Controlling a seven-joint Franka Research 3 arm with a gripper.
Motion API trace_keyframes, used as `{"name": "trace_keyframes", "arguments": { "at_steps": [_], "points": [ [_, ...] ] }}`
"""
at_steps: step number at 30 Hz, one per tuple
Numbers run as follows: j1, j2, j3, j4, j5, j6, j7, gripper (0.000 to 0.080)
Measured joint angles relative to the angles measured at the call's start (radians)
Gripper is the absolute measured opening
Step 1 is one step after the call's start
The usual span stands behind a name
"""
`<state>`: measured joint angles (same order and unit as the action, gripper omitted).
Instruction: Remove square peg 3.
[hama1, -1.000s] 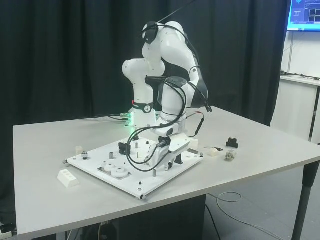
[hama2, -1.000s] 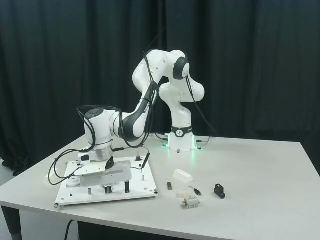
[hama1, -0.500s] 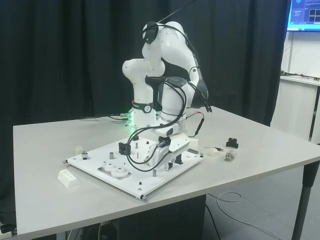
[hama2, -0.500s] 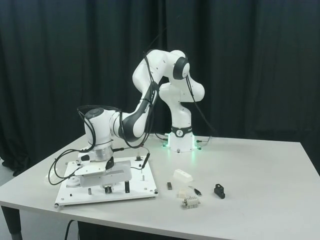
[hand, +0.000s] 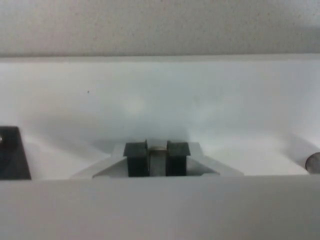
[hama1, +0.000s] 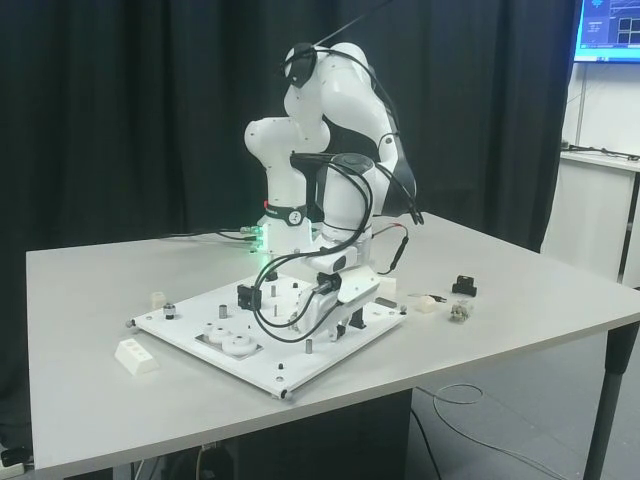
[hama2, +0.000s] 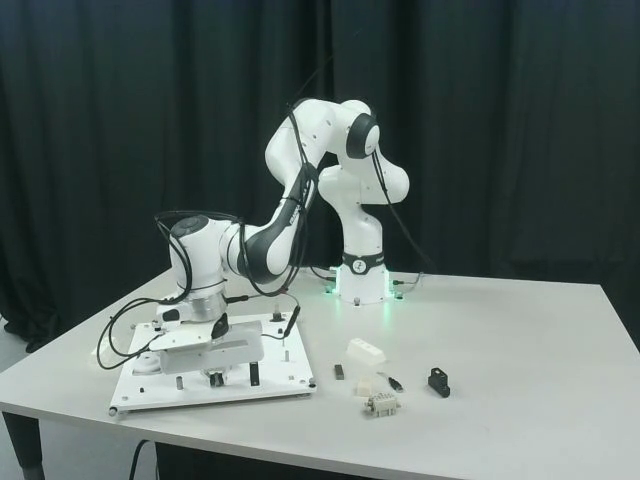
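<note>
Nothing is seen to have moved since the earlier frames. Much of the wrist view is blocked by a white edge. The gripper (hand: 158, 159) is clenched on square peg 3 (hand: 158, 161), low over the white board (hama1: 340, 350). The board is carried by the grey table (hama2: 520, 350), before black curtains (hama2: 500, 130).

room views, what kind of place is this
Probably a robotics lab: a white arm bolted on a grey table, a white board of pegs under it, black curtains all round.
</note>
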<state>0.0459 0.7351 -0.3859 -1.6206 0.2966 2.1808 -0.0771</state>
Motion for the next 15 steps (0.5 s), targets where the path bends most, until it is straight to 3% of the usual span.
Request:
{"name": "trace_keyframes", "arguments": {
  "at_steps": [15],
  "points": [
    [0.009, -0.026, 0.001, -0.053, 0.002, 0.066, -0.002, 0.0078]
  ]
}}
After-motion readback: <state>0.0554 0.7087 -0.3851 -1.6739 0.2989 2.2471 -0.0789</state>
